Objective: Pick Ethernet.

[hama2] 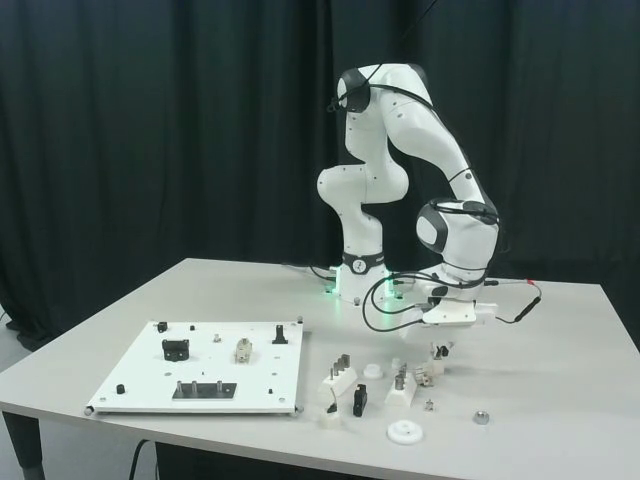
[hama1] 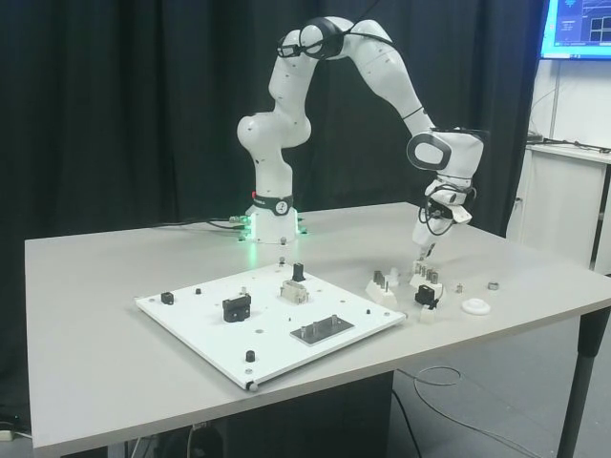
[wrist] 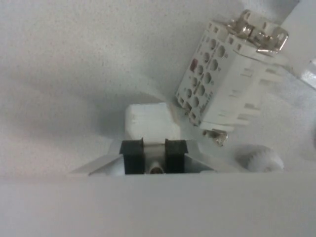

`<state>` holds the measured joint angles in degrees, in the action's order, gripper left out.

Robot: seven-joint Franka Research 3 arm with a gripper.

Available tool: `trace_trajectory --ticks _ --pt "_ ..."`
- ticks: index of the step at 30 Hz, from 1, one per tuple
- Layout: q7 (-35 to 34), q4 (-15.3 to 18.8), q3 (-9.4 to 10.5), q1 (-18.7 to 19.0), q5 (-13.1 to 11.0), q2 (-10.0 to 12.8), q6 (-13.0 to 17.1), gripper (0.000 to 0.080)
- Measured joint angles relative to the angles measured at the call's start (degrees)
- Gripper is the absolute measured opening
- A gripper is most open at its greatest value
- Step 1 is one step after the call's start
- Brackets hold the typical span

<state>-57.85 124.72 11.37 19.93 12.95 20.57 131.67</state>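
White robot arm holding a small plug low over the far-side parts on a grey table.

Gripper tilted down just above the table, beside a scatter of small white parts and well apart from the white board of fixtures. Black fingertips drawn close together, pinching a small pale piece that fills the narrow gap: the Ethernet plug, lifted off the table. Seen from the wrist, hangs near a white block and a white multi-pin connector with metal clips, lying on its side. Near these, a white gear flat on the table. Glows green at the arm's base.
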Motion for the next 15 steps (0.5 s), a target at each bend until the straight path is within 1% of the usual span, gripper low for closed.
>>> trace_trajectory --ticks 6,15 --pt "0.1 -0.4 0.03 0.0 0.0 -0.9 -1.3 0.0087" --pt "1.4 -1.2 0.1 0.0 0.0 -3.7 -4.1 0.0087"
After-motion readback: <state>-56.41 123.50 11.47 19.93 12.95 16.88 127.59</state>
